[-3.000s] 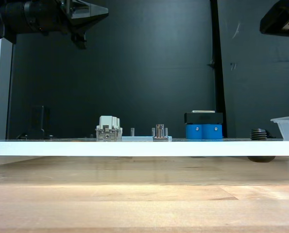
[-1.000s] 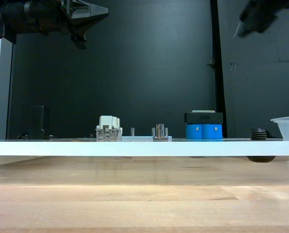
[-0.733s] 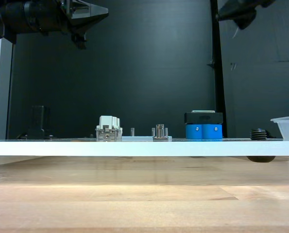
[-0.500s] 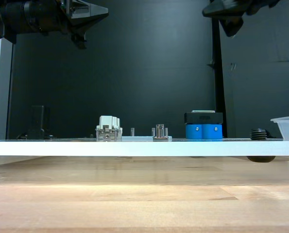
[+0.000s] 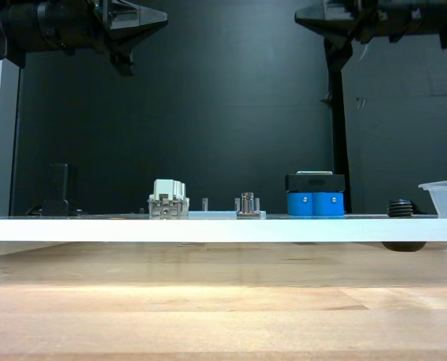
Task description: Remove the RJ45 connector from the taskboard and place in the container
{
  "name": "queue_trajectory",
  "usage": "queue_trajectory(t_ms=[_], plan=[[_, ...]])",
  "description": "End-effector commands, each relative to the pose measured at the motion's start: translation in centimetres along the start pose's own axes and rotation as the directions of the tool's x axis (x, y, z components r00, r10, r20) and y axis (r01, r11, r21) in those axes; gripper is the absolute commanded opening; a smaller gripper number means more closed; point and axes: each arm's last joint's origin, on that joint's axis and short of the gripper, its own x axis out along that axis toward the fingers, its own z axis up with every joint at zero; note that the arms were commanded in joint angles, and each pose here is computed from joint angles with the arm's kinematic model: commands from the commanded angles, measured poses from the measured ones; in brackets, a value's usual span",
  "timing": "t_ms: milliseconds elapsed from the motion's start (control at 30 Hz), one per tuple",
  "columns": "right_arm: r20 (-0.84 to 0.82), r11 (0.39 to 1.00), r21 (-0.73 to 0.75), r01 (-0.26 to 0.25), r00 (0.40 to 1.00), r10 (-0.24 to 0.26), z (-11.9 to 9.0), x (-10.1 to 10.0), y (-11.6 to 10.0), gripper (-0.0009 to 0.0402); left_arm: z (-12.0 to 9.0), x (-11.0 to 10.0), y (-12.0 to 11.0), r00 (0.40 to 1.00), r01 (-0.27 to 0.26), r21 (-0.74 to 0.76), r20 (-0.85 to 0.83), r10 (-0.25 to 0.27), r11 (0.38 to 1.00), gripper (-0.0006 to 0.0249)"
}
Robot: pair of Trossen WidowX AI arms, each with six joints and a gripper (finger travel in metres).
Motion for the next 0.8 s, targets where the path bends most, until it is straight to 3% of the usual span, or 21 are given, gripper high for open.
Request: queue_trajectory(t_ms=[33,100,800], plan=[[0.009,1.000,-0.001,-0.004,1.000,0.004,-0.43,-0.06,-0.29,0.0000,0.00,0.01,0.00,1.000,0.000,0.000,0.000,0.000,1.000,0.0000],[0.020,1.000,-0.002,-0.026,0.999,0.026,-0.63,-0.13,-0.45,0.0000,0.00,0.01,0.00,1.000,0.000,0.000,0.000,0.000,1.000,0.0000],[0.013,1.000,0.006,-0.006,1.000,0.006,-1.23,-0.15,-0.85,0.0000,0.00,0.01,0.00,1.000,0.000,0.000,0.000,0.000,1.000,0.0000]])
